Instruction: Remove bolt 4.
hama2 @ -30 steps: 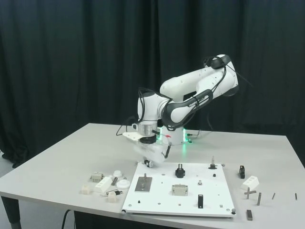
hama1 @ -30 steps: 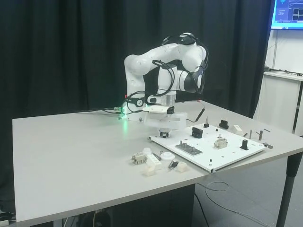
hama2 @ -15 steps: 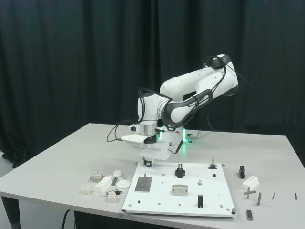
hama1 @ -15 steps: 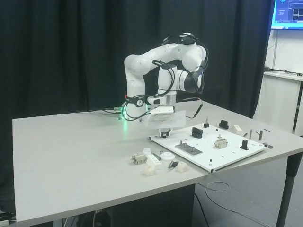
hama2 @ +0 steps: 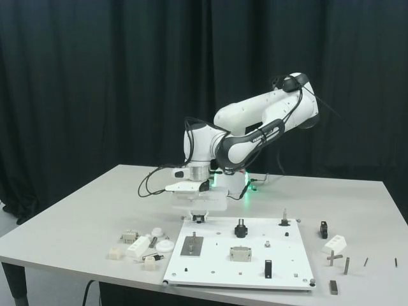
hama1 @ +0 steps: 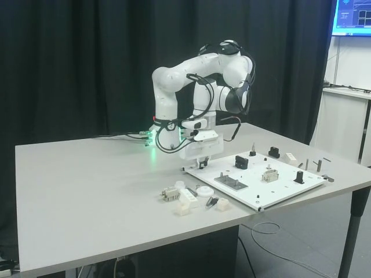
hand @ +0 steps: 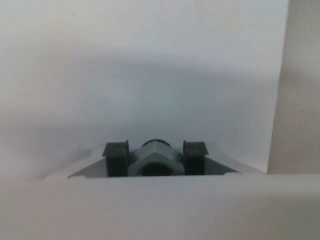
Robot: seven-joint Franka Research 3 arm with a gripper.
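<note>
Up close, the wrist view tells what neither room camera can: the gripper (hand: 155, 159) has its two black fingers (hand: 116, 158) pressed in on either side of a grey hexagonal bolt head, bolt 4 (hand: 155, 161), so the jaws are nearly closed and clamped on it. Behind it lies the white assembly board (hand: 150, 75), with a strip of the grey table (hand: 302, 85) past its edge.

From the room, the bolt itself is too small and too hidden under the hand to make out. What those views give instead is place — the gripper (hama1: 201, 163) stands at the corner of the board (hama1: 278, 188) nearest the arm's base, reaching straight down from the white arm (hama1: 191, 72). In the second room view the gripper (hama2: 198, 218) meets the far-left corner of the board (hama2: 287, 268), with a cable looping off the wrist. A small cluster of loose white parts (hama2: 143, 245) lies on the table just beside the board, and a black connector (hama2: 241, 229) stands on the board near the gripper.

Against the earlier pictures, the hand has turned about its vertical axis — the wrist camera body and cable now sit further round — while the fingertips have stayed at the same corner of the board. Nothing else on the table has shifted.
</note>
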